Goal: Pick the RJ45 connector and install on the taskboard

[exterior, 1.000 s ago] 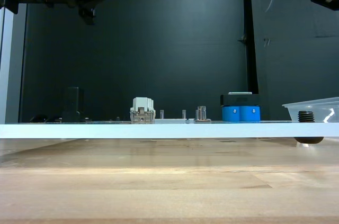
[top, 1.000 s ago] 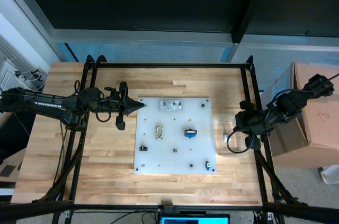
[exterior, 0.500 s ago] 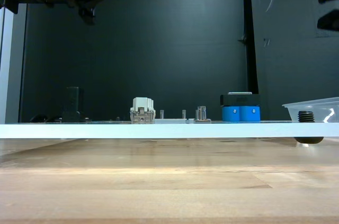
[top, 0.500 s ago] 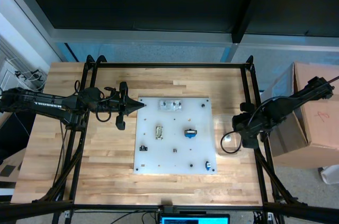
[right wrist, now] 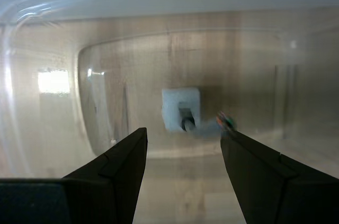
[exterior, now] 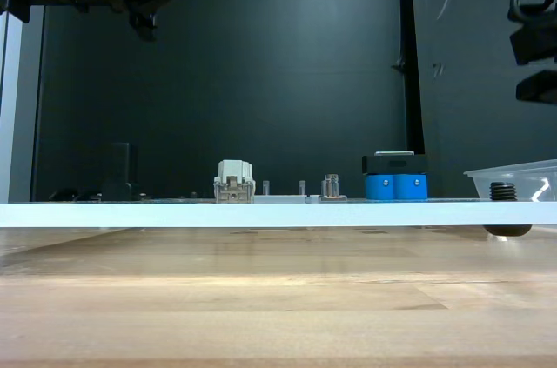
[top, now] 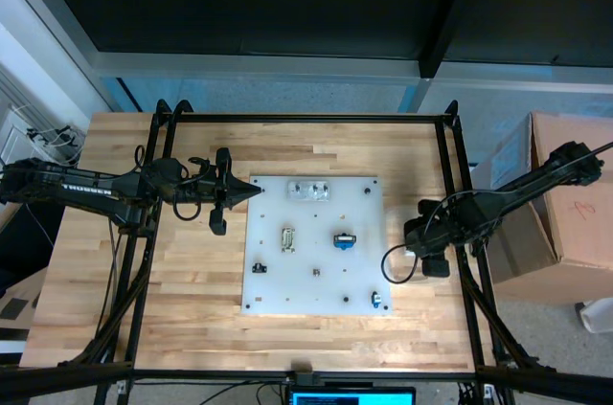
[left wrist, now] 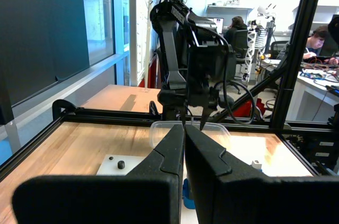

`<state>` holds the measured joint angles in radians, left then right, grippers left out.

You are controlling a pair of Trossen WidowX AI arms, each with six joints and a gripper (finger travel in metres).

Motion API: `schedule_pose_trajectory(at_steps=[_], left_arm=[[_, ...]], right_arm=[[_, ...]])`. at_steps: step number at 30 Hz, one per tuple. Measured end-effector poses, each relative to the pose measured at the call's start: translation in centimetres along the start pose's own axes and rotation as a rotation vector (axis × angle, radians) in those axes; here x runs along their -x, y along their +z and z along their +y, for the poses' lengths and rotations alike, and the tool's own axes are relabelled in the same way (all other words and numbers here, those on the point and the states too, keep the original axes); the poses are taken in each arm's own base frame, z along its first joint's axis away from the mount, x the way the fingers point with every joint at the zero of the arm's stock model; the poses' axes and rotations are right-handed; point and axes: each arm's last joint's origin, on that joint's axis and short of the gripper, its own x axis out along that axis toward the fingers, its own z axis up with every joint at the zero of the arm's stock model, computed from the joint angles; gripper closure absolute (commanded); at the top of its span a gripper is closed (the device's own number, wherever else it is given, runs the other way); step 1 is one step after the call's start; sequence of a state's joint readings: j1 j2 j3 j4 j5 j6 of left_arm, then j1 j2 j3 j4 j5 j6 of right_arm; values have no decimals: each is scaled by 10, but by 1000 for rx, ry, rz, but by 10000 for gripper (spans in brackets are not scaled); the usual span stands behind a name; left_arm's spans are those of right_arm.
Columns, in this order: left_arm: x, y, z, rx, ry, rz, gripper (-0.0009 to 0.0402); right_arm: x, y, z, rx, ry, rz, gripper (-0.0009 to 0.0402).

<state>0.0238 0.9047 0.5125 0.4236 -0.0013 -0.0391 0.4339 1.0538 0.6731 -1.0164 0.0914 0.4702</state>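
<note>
Right gripper (right wrist: 183, 135) spread wide over the connector (right wrist: 180, 108) in the clear tray (right wrist: 85, 97); left gripper (top: 253, 191) closed on nothing.

From the right wrist we look straight down into the tray. The pale connector lies free on its floor, with a short stub of cable with coloured wire ends beside it. It sits in line with the gap between the two fingers (right wrist: 114, 166), which hang above it without touching. From above, we see that arm reaching in over the tray, just off the right edge of the white board (top: 316, 276). The left gripper hangs high over the table (top: 182, 319) at the board's left edge, pointing toward the board, its fingers pressed together with nothing between them.
</note>
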Motion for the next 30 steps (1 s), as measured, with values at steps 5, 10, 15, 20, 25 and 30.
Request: schedule_pose_trajectory(at_steps=[5, 10, 15, 20, 25, 30], left_arm=[[0, 0, 0, 0, 0, 0, 393], [0, 0, 0, 0, 0, 0, 393], [0, 0, 0, 0, 0, 0, 393], [0, 0, 0, 0, 0, 0, 393], [0, 0, 0, 0, 0, 0, 393], [0, 0, 0, 0, 0, 0, 393]], right_arm=[[-12, 2, 2, 13, -5, 12, 202], [-19, 2, 3, 10, -1, 1, 236], [-20, 2, 2, 8, -1, 0, 302], [-20, 2, 2, 1, -3, 0, 371], [-20, 2, 1, -6, -6, 3, 387], [-20, 1, 1, -7, -11, 11, 394]])
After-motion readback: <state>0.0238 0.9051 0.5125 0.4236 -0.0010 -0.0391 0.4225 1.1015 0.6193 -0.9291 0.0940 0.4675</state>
